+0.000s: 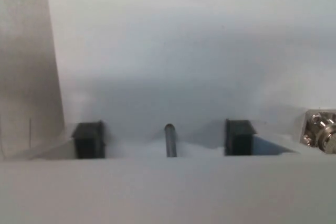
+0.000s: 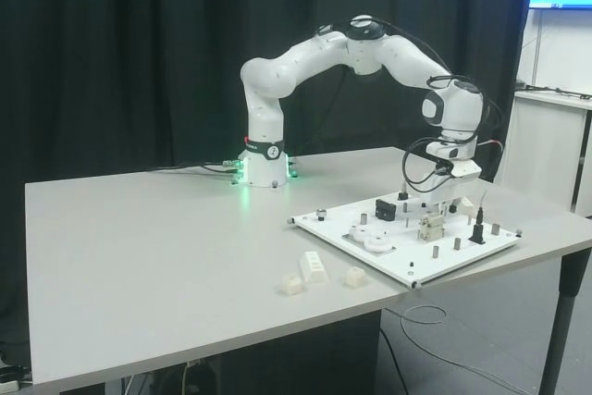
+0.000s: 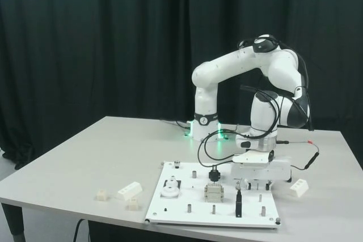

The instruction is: Remove round peg 1.

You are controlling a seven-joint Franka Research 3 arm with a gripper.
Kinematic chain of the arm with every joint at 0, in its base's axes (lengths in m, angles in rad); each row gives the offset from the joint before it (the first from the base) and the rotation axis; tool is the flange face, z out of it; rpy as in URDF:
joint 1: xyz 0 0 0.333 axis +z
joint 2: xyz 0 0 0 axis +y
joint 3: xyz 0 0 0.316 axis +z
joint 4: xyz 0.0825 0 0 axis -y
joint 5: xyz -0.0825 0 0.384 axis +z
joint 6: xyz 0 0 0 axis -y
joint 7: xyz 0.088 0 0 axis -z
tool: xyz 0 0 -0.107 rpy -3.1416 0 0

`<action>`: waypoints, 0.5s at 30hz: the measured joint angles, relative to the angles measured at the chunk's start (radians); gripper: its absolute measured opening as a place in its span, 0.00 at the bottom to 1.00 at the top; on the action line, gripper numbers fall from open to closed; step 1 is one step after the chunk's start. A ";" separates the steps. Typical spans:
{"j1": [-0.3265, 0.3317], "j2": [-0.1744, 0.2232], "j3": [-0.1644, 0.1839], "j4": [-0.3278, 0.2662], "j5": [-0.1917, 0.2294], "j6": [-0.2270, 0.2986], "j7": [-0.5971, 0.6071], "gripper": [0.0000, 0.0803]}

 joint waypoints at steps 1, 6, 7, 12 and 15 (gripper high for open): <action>0.000 0.000 0.000 0.000 0.000 0.000 0.000 0.98; 0.000 -0.002 0.000 0.000 0.000 0.000 0.001 0.55; 0.000 -0.002 0.000 0.000 0.000 0.000 0.001 0.55; 0.000 -0.003 0.000 0.000 0.000 0.000 0.001 0.34; 0.000 -0.004 0.000 0.000 -0.001 0.001 0.001 0.34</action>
